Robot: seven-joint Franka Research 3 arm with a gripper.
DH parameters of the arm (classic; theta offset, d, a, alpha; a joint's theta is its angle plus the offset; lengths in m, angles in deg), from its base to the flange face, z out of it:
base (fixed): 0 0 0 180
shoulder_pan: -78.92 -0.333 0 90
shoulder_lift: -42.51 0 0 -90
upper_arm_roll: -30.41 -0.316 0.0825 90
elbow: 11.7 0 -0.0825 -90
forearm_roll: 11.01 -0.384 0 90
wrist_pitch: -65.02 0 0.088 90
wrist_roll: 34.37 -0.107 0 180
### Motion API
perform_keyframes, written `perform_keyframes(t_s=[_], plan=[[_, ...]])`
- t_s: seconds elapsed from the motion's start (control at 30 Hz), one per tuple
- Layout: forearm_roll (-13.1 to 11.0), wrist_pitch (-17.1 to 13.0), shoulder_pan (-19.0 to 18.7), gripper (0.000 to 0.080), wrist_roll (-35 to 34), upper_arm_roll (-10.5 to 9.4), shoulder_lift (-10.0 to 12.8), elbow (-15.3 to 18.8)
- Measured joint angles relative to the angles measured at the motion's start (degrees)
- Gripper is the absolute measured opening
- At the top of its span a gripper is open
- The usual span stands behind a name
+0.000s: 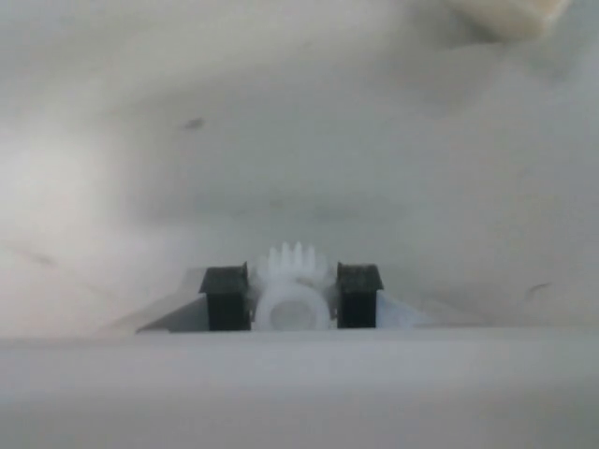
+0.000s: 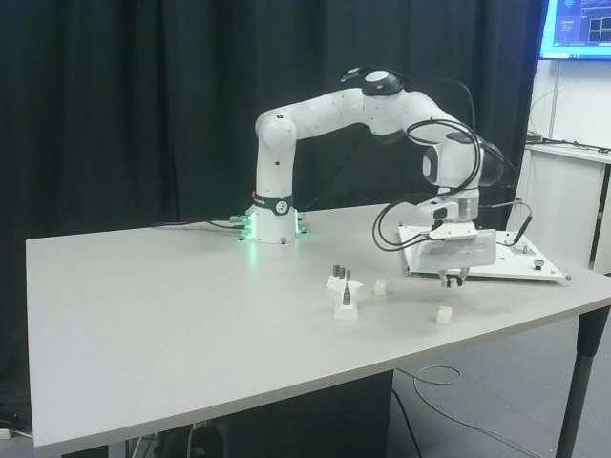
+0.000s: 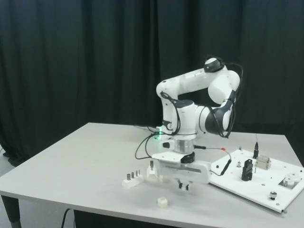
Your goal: Insert small gear.
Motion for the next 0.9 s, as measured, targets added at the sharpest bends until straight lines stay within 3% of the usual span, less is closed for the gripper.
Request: perform_keyframes(t_s=[0.37, 0.9], plan=[[0.0, 1.1, -3.4, 0.0199, -8.2, -0.02, -0.8, -2.3], [0.4, 1.2, -7.9, 0.0199, -23.0, -1.40, -0.7, -9.5]])
